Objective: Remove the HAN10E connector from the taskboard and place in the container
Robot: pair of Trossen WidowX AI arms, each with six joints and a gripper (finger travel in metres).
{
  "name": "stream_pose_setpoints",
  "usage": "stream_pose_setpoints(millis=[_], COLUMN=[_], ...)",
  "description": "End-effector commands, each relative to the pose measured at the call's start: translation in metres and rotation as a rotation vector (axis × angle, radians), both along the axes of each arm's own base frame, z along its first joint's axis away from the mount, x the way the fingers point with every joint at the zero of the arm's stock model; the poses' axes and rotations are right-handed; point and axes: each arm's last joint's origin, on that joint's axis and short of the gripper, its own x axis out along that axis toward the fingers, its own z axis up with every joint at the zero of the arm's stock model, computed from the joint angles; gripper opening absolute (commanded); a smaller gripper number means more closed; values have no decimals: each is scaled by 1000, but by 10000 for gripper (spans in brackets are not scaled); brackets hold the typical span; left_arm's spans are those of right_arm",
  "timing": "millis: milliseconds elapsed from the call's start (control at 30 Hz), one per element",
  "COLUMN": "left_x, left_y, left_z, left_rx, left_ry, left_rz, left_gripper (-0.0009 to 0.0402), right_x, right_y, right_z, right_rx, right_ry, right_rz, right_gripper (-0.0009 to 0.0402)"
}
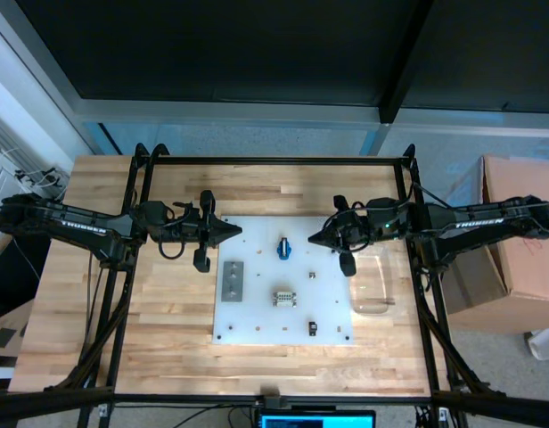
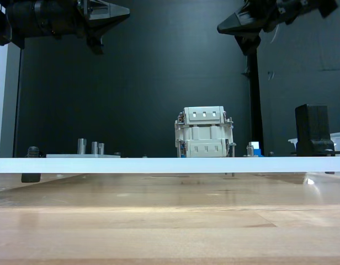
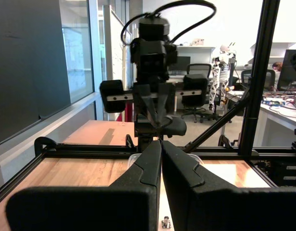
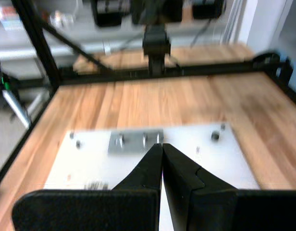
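The grey HAN10E connector [image 1: 284, 298] [image 2: 204, 132] stands upright in its seat on the white taskboard [image 1: 257, 321], near the board's middle. My left gripper [image 1: 235, 230] [image 2: 126, 11] [image 3: 161, 143] hovers high over the board's far left corner, shut and empty. My right gripper [image 1: 314, 238] [image 2: 221, 27] [image 4: 162, 145] hangs high over the board's far right part, pointing inward, also shut with nothing in it. Both are well above and behind the connector. The clear container [image 1: 372, 283] sits on the table just right of the board, under the right arm.
A grey metal block [image 1: 233, 280] with pins sits on the board's left side. A blue part [image 1: 283, 247] stands at the board's far middle and a small black part [image 1: 313, 328] [image 2: 313, 131] near its front right. A cardboard box [image 1: 515, 241] stands off the table's right.
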Motion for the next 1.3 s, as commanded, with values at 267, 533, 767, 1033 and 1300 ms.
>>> stream_pose_setpoints(millis=[267, 533, 767, 1033, 1300], left_x=[0, 0, 0, 0, 0], left_y=[0, 0, 0, 0, 0], left_z=[0, 0, 0, 0, 0], left_rx=[0, 0, 0, 0, 0], left_ry=[0, 0, 0, 1, 1], left_rz=[0, 0, 0, 0, 0], left_gripper=[0, 0, 0, 0, 0], right_x=[23, 47, 66, 87, 103], right_y=[32, 49, 57, 65, 72], right_z=[20, 34, 43, 44, 31], right_rx=[-31, -77, -105, -131, -152], right_ry=[260, 431, 571, 687, 774], right_rz=[63, 109, 118, 124, 131], right_gripper=[0, 0, 14, 75, 160])
